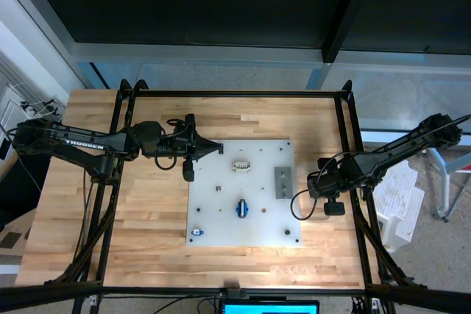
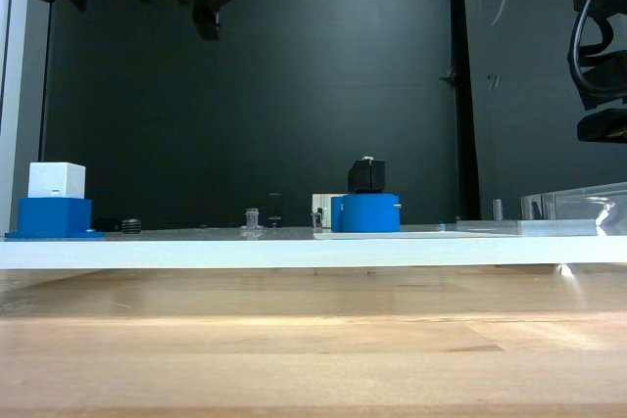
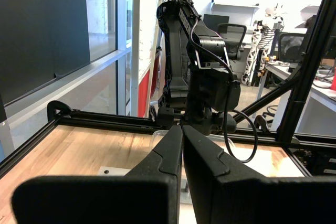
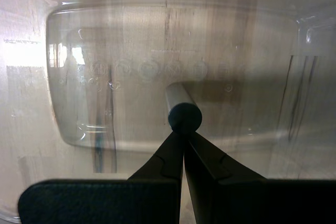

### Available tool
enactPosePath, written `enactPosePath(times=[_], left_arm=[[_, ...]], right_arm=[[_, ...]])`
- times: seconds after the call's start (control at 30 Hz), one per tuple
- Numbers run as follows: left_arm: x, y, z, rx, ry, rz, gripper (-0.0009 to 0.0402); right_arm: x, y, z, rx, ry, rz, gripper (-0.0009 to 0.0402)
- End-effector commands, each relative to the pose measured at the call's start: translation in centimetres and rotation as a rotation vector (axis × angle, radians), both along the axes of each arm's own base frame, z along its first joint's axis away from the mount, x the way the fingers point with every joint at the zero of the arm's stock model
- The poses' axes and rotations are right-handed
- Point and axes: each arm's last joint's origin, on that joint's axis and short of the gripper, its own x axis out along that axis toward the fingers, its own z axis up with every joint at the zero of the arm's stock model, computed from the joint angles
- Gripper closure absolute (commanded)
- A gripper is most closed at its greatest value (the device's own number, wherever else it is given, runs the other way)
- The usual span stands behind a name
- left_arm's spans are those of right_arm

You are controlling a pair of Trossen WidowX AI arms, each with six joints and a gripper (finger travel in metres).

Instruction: Pick the 16mm cylinder and install on the taskboard

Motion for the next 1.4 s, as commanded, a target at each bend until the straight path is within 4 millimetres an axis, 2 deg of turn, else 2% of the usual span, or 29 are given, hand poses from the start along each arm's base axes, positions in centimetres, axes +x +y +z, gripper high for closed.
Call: enactPosePath(times=[0.03, 0.8, 1.17, 1.4], left_arm=[[0.0, 0.0, 0.0, 0.000, 0.000, 0.000, 0.0393], [0.0, 0.0, 0.0, 0.000, 0.000, 0.000, 0.0393], [0.0, 0.0, 0.0, 0.000, 0.000, 0.000, 0.0393], [0.0, 0.0, 0.0, 0.000, 0.000, 0.000, 0.0393]], right_arm=[[0.0, 0.0, 0.0, -0.002, -0.001, -0.001, 0.0393], [-0.1, 0.0, 0.5, -0.004, 0.009, 0.000, 0.0393], [0.5, 0.2, 3.4, 0.001, -0.009, 0.001, 0.0393], [0.7, 0.3, 4.1, 0.009, -0.029, -0.003, 0.0393]])
